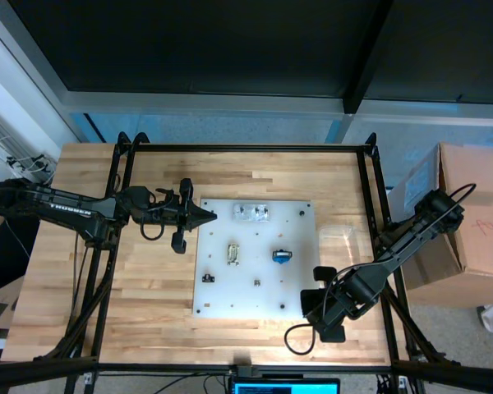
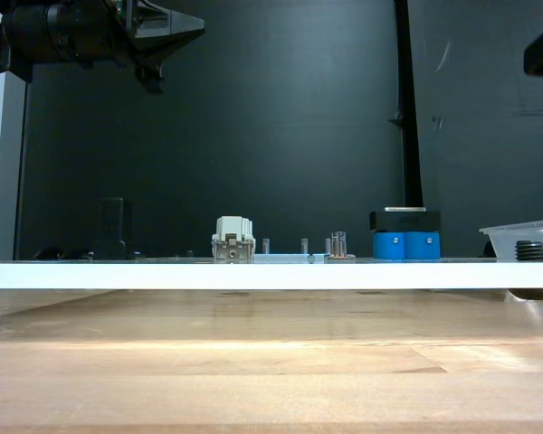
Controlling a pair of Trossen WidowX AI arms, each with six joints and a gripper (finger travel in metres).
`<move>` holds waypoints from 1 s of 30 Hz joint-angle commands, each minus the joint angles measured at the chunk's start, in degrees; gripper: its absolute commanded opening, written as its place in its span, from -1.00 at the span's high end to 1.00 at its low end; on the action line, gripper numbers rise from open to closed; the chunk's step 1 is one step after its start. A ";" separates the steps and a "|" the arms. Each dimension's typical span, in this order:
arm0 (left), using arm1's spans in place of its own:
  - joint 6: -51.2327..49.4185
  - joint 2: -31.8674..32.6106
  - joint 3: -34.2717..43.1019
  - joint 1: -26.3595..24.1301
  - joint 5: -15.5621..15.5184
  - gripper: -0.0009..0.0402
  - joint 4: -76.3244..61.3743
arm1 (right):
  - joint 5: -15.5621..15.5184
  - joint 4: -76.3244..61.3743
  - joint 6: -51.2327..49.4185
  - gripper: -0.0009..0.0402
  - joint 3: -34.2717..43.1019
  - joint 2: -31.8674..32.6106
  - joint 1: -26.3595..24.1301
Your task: Remove the RJ45 connector from the taskboard and place in the container
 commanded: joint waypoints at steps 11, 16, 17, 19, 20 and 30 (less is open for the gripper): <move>0.02 0.00 0.00 0.02 0.02 0.96 0.02 | 0.63 -10.56 -0.28 0.96 12.17 -0.11 -0.07; 0.02 0.00 0.00 0.02 0.02 0.96 0.02 | 0.57 -10.88 -0.26 0.96 13.14 -0.11 -0.02; 0.02 0.00 0.00 0.00 0.02 0.96 0.02 | 0.59 -10.88 -0.20 0.96 12.96 -0.11 0.00; 0.02 0.00 0.00 0.00 0.02 0.96 0.02 | 0.57 -10.97 0.09 0.96 12.52 -0.11 -0.02; 0.02 0.00 0.00 0.00 0.02 0.96 0.02 | 0.59 -11.08 0.11 0.96 12.41 -0.11 0.00; 0.02 0.00 0.00 0.00 0.02 0.96 0.02 | 0.59 -11.30 0.09 0.96 12.39 -0.11 -0.02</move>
